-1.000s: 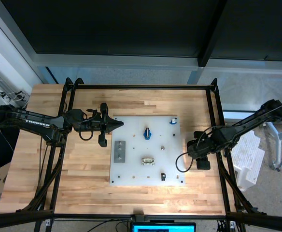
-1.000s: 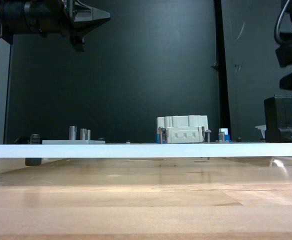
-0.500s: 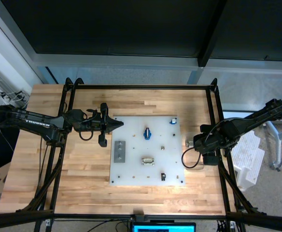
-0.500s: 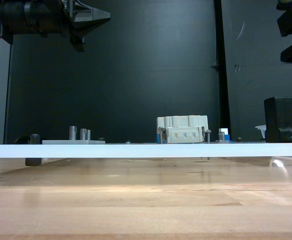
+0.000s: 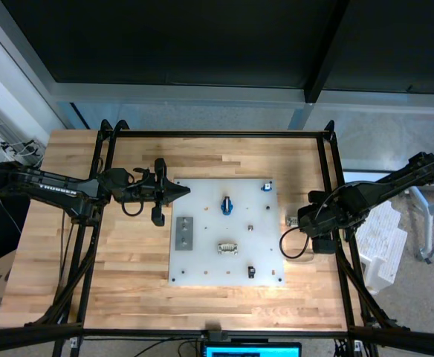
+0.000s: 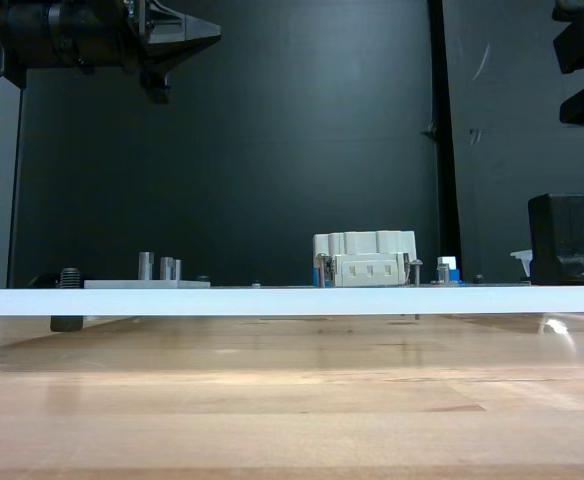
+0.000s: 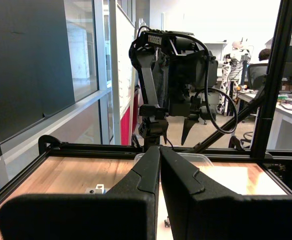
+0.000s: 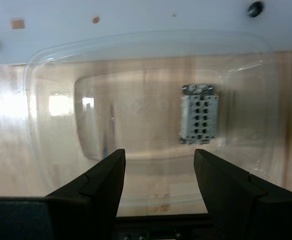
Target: Pick the HAN10E connector and install on the hub
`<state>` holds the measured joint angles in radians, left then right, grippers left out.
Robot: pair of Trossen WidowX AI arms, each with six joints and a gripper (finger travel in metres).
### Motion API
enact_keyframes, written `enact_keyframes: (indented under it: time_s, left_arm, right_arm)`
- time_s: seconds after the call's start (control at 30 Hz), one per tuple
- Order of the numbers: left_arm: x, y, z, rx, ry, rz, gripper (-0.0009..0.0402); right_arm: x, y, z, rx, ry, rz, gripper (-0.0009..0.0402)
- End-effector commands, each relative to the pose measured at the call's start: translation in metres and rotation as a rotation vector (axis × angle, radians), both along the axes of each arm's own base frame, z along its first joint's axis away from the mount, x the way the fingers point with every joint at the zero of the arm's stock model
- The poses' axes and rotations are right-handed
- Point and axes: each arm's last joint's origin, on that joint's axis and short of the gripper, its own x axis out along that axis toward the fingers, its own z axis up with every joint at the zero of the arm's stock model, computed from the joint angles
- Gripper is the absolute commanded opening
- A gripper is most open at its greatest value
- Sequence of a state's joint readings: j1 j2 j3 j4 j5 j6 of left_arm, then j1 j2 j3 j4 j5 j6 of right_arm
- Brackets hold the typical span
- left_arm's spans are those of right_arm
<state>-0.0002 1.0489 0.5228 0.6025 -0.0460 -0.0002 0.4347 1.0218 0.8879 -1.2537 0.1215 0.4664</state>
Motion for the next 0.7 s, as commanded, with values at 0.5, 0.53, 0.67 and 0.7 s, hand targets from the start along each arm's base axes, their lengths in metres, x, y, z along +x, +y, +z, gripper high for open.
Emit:
enact_keyframes:
  time_s: [0.5, 0.53, 0.67, 0.7]
  left_arm:
    - [0.0, 0.0, 0.0, 0.0, 0.0, 0.0, 0.0]
    - [0.0, 0.0, 0.0, 0.0, 0.0, 0.0, 0.0]
    - [0.0, 0.0, 0.0, 0.0, 0.0, 0.0, 0.0]
    - [0.0, 0.0, 0.0, 0.0, 0.0, 0.0, 0.0]
  right_arm:
    - [0.008, -0.023, -0.021, -0.014, 0.02, -0.116, 0.019]
    - [0.009, -0.024, -0.023, -0.015, 0.016, -0.114, 0.0191]
    - [0.011, -0.029, -0.029, -0.021, 0.007, -0.101, 0.0191]
    - [0.011, -0.03, -0.03, -0.023, 0.007, -0.1, 0.0191]
